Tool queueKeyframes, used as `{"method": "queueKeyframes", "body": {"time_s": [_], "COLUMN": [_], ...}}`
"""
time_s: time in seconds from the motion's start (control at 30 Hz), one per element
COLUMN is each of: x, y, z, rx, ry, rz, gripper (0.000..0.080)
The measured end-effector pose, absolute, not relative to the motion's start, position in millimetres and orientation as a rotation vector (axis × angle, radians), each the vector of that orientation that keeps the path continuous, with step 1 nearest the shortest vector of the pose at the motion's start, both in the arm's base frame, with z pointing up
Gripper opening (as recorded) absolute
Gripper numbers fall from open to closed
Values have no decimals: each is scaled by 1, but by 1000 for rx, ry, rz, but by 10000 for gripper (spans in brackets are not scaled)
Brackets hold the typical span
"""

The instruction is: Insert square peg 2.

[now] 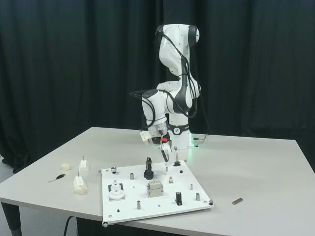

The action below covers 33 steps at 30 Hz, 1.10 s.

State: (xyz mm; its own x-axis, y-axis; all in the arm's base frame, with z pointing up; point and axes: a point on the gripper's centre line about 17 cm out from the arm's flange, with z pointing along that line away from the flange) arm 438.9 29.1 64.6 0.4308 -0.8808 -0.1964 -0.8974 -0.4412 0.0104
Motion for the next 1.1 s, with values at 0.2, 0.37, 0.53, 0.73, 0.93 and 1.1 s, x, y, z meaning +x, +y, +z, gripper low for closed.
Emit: {"method": "queueKeyframes", "body": {"time_s": [0.2, 0.37, 0.53, 0.73, 0.93, 1.1], "x": [440, 440, 441, 445, 448, 450], "y": [29, 29, 29, 27, 25, 24], "z": [62, 60, 59, 58, 58, 56], "rx": [-2561, -2552, -2545, -2543, -2541, -2538], "ry": [1619, 1631, 1637, 1639, 1642, 1648], "rz": [262, 262, 259, 241, 221, 217], "gripper": [74, 74, 74, 74, 74, 74]}}
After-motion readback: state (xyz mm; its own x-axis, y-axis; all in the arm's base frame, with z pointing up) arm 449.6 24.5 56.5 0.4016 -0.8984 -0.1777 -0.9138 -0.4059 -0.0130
